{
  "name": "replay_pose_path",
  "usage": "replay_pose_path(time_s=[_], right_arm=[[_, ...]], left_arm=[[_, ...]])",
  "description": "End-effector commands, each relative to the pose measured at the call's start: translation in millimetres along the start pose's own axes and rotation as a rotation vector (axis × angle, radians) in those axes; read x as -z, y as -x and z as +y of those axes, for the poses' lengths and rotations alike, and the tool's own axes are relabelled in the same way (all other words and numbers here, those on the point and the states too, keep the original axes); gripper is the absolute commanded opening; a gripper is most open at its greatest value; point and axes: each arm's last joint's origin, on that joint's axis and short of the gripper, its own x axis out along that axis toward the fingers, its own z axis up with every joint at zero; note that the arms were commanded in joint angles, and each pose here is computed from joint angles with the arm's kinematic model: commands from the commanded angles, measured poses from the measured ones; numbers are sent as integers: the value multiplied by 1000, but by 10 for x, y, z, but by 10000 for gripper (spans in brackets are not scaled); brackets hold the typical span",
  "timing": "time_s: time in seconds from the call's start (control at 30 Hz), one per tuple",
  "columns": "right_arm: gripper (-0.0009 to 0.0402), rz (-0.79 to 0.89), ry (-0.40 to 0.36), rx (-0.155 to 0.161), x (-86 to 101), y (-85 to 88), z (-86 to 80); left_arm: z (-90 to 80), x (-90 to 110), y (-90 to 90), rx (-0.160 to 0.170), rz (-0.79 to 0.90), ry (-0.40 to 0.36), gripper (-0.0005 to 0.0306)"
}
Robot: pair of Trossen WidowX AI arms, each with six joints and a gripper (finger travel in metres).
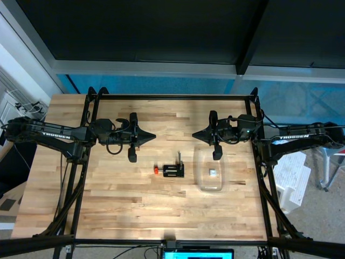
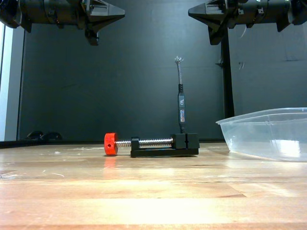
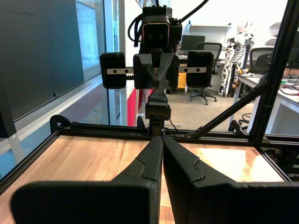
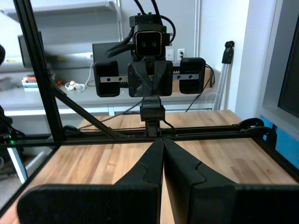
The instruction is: Pick the usb-c connector and install on the hub
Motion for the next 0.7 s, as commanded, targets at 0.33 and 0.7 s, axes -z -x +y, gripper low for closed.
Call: replay_pose_path(time_s=[0.33, 0.7], right_arm=[[0, -9, -18, -20, 59, 32, 3], [0, -10, -20, -19, 59, 32, 3]], left_arm=[[1, -1, 0, 0, 0, 0, 0], [0, -1, 0, 0, 0, 0, 0]])
